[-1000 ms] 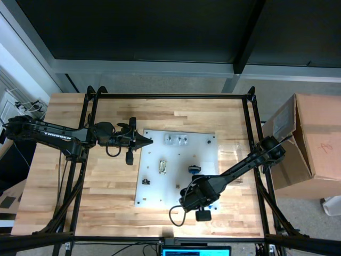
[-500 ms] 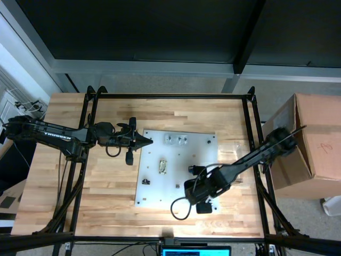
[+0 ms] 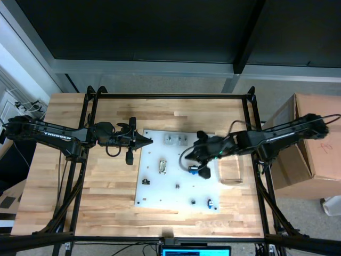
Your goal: Pick the M12 nut and place it on its threads and fasten
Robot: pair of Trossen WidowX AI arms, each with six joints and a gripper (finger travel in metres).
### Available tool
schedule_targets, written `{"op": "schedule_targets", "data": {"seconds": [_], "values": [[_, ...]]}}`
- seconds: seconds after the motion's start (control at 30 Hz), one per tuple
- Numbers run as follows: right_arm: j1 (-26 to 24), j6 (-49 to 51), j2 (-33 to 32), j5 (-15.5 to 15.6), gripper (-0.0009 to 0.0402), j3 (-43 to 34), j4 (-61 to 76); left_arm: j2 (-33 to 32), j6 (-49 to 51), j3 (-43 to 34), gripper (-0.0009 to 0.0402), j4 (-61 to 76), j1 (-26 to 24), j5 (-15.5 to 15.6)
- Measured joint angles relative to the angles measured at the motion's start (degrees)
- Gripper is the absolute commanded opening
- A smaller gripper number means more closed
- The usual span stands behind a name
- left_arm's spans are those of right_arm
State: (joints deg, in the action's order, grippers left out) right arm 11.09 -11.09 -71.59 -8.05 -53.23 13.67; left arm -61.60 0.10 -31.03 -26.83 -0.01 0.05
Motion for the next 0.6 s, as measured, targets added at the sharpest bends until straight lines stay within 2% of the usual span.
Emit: {"op": "schedule_targets", "data": {"seconds": [0.13, 0.23, 0.33, 0.6], "values": [[-3.98, 4.57, 6.69, 1.05, 0.0000, 7.69, -14.43, 0.00, 0.02, 0.00, 0.0000, -0.02, 0.00, 0.00], [-6.88, 5.22, 10.29, 4.79, 0.0000, 13.70, -25.77, 0.00, 0.00, 0.00, 0.0000, 0.00, 0.00, -0.02], [-9.07, 5.20, 12.11, 6.16, 0.0000, 18.49, -34.53, 0.00, 0.00, 0.02, 0.0000, 0.00, 0.00, 0.00], [-12.57, 6.51, 11.82, 6.36, 0.0000, 22.01, -37.92, 0.00, 0.02, 0.00, 0.0000, 0.00, 0.00, 0.00]]}}
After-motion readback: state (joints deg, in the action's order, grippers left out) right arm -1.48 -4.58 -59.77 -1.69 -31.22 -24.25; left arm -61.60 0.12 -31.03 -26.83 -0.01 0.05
